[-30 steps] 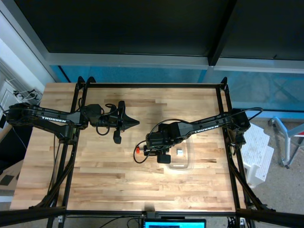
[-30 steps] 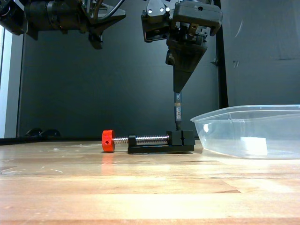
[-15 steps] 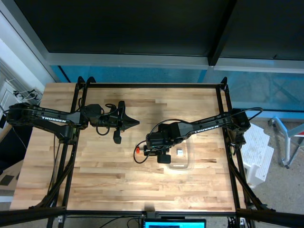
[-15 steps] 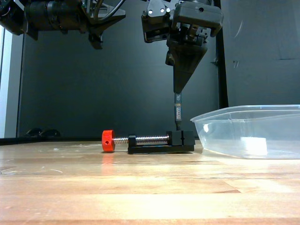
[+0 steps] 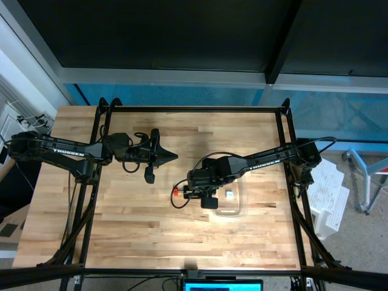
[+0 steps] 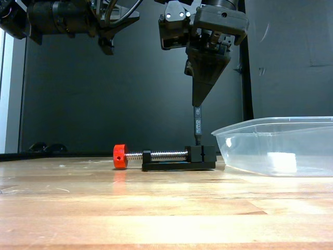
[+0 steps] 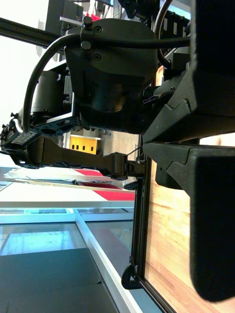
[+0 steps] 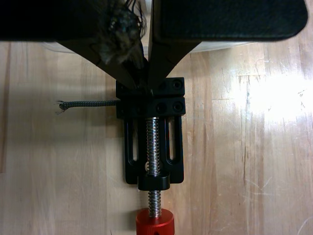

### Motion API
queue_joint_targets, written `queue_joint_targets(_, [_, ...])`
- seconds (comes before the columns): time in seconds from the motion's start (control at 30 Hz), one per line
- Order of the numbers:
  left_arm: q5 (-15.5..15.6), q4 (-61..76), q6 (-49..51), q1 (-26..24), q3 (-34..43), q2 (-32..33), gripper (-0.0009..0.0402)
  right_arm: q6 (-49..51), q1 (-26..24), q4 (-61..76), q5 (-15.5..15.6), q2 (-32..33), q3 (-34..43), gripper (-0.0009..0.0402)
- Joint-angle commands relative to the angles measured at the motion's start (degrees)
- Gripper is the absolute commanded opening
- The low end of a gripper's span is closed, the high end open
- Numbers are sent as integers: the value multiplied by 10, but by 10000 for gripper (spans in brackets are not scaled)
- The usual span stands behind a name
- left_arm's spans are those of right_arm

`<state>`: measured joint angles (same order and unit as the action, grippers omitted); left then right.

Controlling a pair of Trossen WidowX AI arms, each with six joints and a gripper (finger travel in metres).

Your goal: Pick the usb-c connector and install on the hub

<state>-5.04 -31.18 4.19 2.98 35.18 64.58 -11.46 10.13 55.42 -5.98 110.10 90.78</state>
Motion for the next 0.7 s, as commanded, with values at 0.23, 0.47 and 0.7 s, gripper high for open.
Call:
queue_joint_targets(0.23, [0, 0, 0, 0, 0, 0, 0, -1, 0, 0, 0, 3, -1, 0])
queue_joint_targets(0.47, [0, 0, 0, 0, 0, 0, 0, 0, 0, 0, 0, 3, 1, 22])
queue_joint_targets(0.7, [0, 0, 0, 0, 0, 0, 0, 2, 0, 0, 0, -2, 2, 86])
